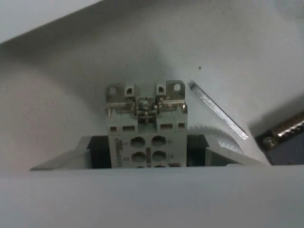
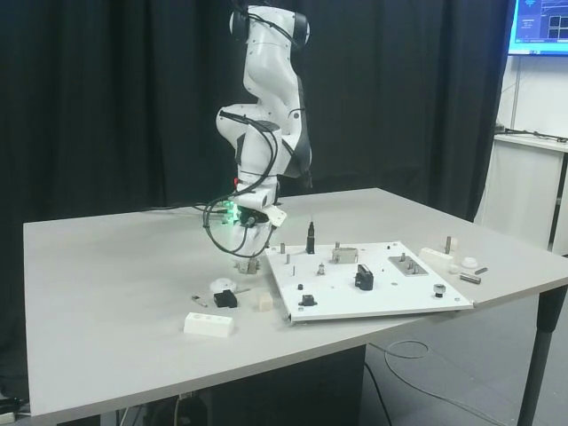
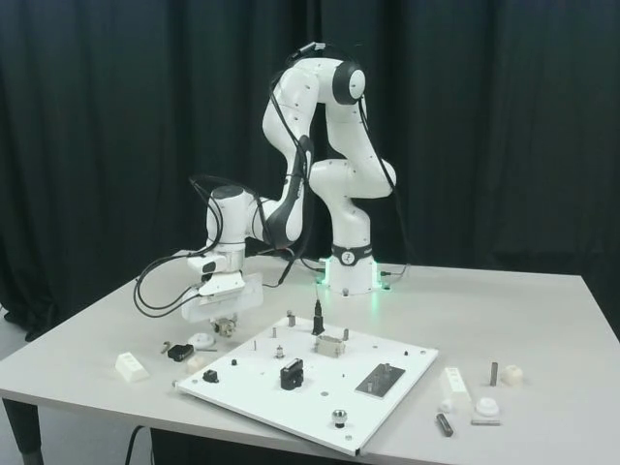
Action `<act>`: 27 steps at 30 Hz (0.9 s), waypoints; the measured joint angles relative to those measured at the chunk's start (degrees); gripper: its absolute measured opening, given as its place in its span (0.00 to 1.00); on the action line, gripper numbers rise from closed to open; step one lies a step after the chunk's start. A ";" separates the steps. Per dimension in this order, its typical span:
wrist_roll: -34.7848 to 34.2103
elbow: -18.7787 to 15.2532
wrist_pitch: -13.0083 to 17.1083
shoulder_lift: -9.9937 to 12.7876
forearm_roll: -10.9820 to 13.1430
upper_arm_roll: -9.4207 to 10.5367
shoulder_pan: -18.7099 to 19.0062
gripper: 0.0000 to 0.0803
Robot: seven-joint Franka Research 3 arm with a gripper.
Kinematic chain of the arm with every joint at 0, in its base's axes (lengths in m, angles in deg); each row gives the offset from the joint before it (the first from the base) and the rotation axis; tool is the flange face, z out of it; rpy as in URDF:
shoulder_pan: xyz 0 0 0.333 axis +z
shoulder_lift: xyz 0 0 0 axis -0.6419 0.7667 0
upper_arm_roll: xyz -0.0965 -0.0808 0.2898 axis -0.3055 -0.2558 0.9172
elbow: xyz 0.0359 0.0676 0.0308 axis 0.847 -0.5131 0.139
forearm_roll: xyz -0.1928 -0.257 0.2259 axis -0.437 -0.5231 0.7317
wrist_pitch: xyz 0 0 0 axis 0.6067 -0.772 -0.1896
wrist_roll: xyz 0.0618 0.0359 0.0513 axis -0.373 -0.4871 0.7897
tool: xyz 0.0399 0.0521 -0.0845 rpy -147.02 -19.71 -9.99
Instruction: Place waterproof.
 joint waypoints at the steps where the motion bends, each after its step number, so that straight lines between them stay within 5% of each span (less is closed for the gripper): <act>1: 0.27 0.00 0.00 0.17 0.30 0.00 0.00 0.39; 19: 4.38 0.06 0.99 1.86 3.98 0.00 0.00 0.39; 20: 4.38 0.09 1.00 1.86 3.98 0.00 0.00 0.58; 26: 4.48 0.49 1.00 1.85 3.98 0.00 0.05 0.58; 27: 4.49 0.58 1.00 1.83 3.98 0.00 0.07 0.88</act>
